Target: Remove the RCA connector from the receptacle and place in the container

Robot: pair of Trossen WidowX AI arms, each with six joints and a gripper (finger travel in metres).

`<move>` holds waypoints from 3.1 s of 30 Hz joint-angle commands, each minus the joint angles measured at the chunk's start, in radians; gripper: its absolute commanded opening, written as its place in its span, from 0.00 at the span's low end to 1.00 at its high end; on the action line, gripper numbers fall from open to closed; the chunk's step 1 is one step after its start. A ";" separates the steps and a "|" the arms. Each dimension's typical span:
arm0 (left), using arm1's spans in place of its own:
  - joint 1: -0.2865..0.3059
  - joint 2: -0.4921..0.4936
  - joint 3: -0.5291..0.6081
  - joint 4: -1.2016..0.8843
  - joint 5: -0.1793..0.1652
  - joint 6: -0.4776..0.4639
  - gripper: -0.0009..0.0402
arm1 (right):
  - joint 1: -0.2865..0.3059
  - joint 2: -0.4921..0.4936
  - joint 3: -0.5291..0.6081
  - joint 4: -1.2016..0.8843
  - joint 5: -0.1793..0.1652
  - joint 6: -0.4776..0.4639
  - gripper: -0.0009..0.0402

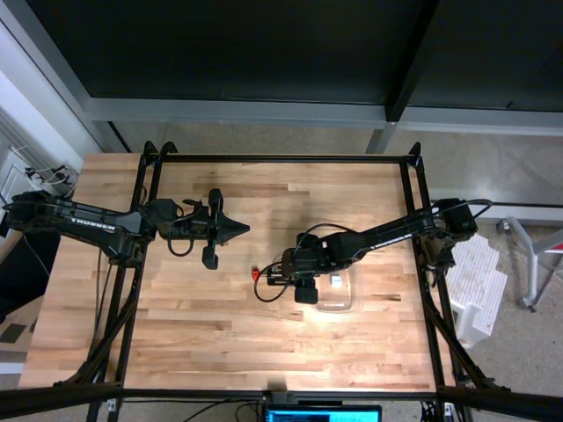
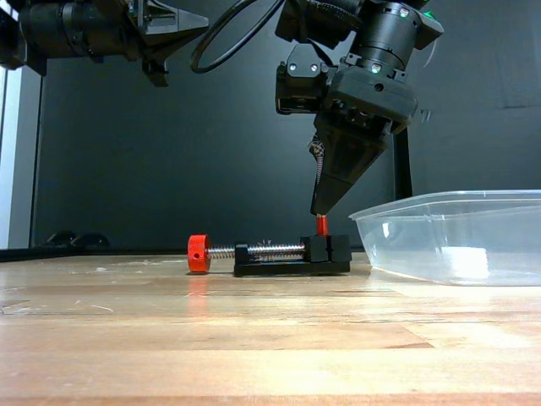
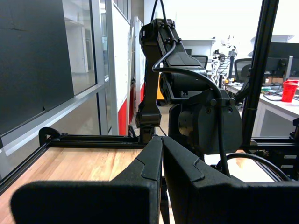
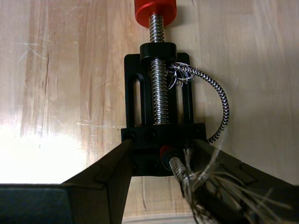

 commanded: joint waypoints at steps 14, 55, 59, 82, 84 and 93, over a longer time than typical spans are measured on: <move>0.000 0.000 0.000 0.000 0.000 0.000 0.02 | -0.001 -0.008 0.000 0.008 0.001 -0.004 0.23; 0.000 0.000 0.000 0.000 0.000 0.000 0.02 | -0.005 -0.090 0.000 -0.021 0.009 -0.007 0.02; 0.000 0.000 0.000 0.000 0.000 0.000 0.02 | -0.005 -0.135 0.000 -0.034 0.009 -0.007 0.02; 0.000 0.000 0.000 0.000 0.000 0.000 0.02 | -0.005 -0.307 -0.079 -0.091 0.009 0.003 0.02; 0.000 0.000 0.000 0.000 0.000 0.000 0.02 | -0.005 -0.333 -0.110 -0.102 0.009 0.005 0.02; 0.000 0.000 0.000 0.000 0.000 0.000 0.02 | -0.004 -0.414 -0.229 -0.176 0.009 0.036 0.02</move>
